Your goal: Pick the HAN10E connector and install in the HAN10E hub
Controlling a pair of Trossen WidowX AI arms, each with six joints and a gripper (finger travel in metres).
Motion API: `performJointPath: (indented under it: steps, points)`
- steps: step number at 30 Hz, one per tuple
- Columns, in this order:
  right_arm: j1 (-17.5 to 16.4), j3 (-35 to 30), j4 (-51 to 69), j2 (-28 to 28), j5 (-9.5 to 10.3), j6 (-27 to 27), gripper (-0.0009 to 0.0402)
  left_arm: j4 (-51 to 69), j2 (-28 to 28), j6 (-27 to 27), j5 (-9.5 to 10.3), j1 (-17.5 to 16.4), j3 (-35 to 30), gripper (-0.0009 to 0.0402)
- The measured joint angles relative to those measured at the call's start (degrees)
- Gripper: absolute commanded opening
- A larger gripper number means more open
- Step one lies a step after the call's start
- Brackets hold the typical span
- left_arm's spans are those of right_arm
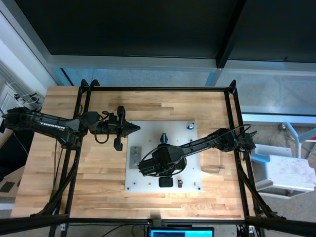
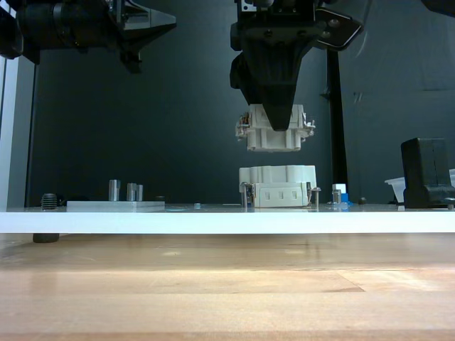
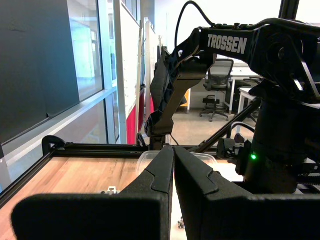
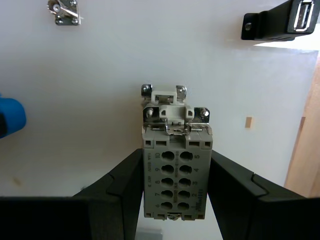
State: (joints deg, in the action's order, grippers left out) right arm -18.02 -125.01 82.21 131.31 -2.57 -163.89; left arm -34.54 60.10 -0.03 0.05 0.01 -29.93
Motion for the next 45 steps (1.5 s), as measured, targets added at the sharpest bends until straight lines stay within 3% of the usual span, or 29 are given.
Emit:
performJointPath:
  steps: [32,45]
  points:
    - [0.52,3.5,-2.49,0.33,-0.22,-0.11,0.0034,0.0,0.0,0.0,0.0,0.0,-0.02,0.0]
    - [0.52,7.72,-6.84,0.02,-0.15,0.0,0.0034,-0.04,0.0,-0.02,0.0,0.0,0.0,0.0]
